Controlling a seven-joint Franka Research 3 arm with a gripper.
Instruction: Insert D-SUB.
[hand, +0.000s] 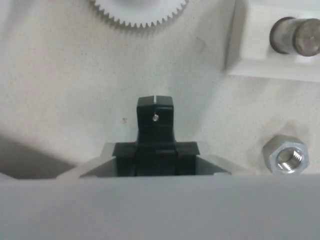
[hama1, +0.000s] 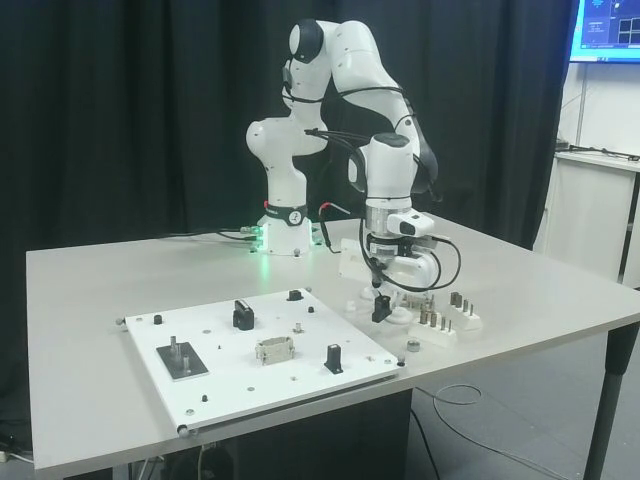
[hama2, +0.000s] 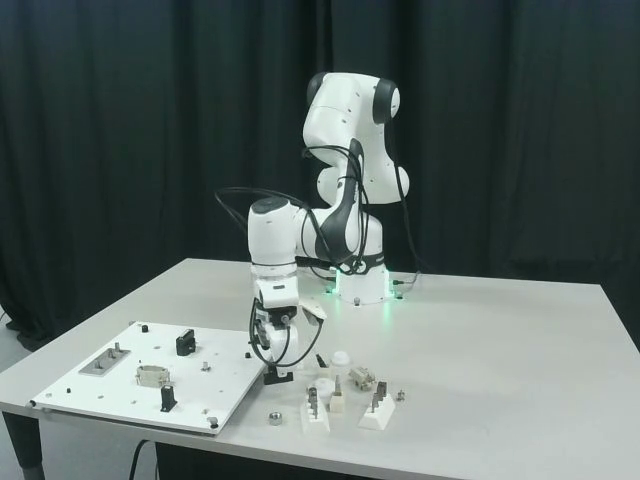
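1. The white Franka arm (hama1: 335, 60) reaches down from its base (hama1: 284, 238) at the far side of the grey table (hama1: 90, 280), its gripper (hama1: 383, 312) poised low over the tabletop just off the right edge of the white assembly board (hama1: 215, 385).
2. In the wrist view, the jaws are drawn in tight on a black connector piece, the D-SUB plug (hand: 155, 131), which juts out from between the fingers with a small screw visible on its face.
3. In the first room view the plug (hama1: 381, 309) hangs at the fingertips, at or just above the table, between the board and a white peg holder (hama1: 448, 322) to its right.
4. A steel hex nut (hand: 286, 155) lies on the table near the plug; a white toothed gear (hand: 140, 11) and a white block carrying a grey metal peg (hand: 295, 36) sit a little farther off.
5. On the board, a grey rectangular D-SUB socket (hama1: 273, 350) sits near the middle, well apart from the gripper, with nothing in it.
6. Also on the board: a black fixture (hama1: 241, 316) at the far side, another black part (hama1: 333, 358) at the near right, and a grey plate with pegs (hama1: 180, 360) at the left.
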